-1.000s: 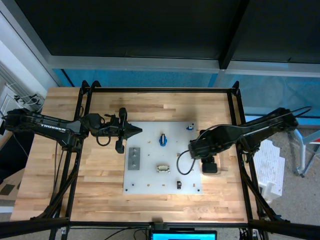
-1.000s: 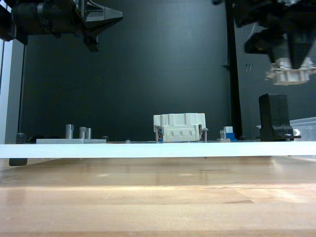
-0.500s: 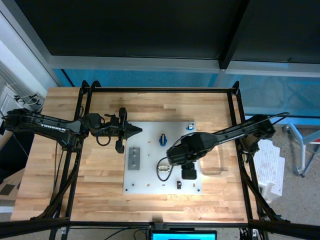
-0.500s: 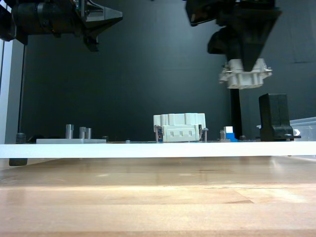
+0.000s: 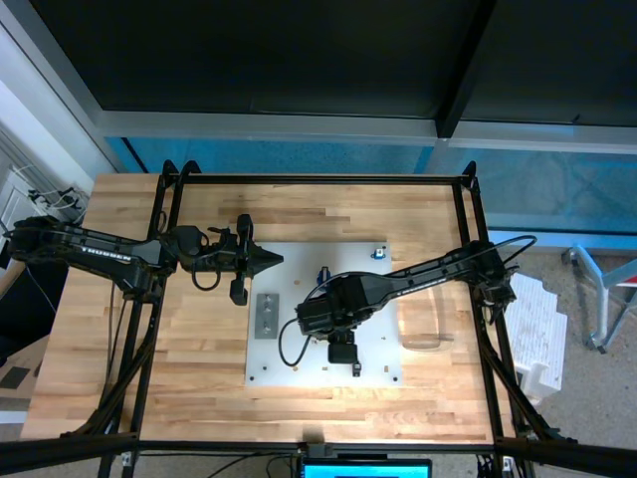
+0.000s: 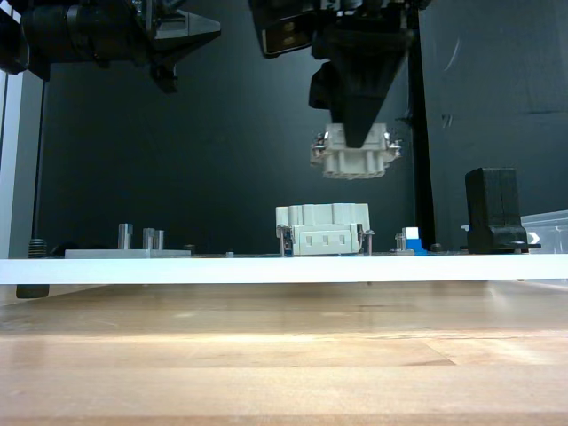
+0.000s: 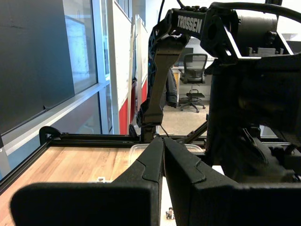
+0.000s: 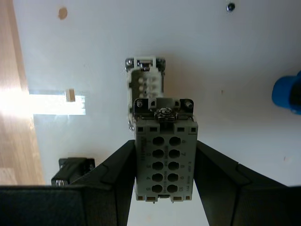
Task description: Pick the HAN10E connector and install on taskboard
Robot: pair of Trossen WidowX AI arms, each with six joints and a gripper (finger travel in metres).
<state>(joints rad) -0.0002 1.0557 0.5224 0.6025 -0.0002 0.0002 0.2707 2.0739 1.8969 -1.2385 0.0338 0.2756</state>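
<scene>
The HAN10E connector (image 6: 355, 153), a pale grey-beige block with two rows of contact holes (image 8: 164, 165), hangs in the air with my right gripper (image 8: 164, 150) shut on its sides. It hovers a little above and slightly right of a matching beige socket (image 6: 322, 229) fixed on the white taskboard (image 5: 299, 363). In the right wrist view that socket (image 8: 145, 80) lies just beyond the connector's end. From above, my right gripper (image 5: 333, 324) is over the board's middle and hides the connector. My left gripper (image 5: 267, 259) is shut and empty, high over the board's far left corner.
On the board stand a grey metal block (image 5: 267, 314) with pegs, a blue upright part (image 8: 289, 92), and a small black part (image 5: 355, 368) near the front edge. A clear plastic tray (image 5: 423, 319) sits on the wooden table right of the board.
My right gripper carried the connector leftward from above the tray to over the socket on the board, ending lower. The left arm stayed still.
</scene>
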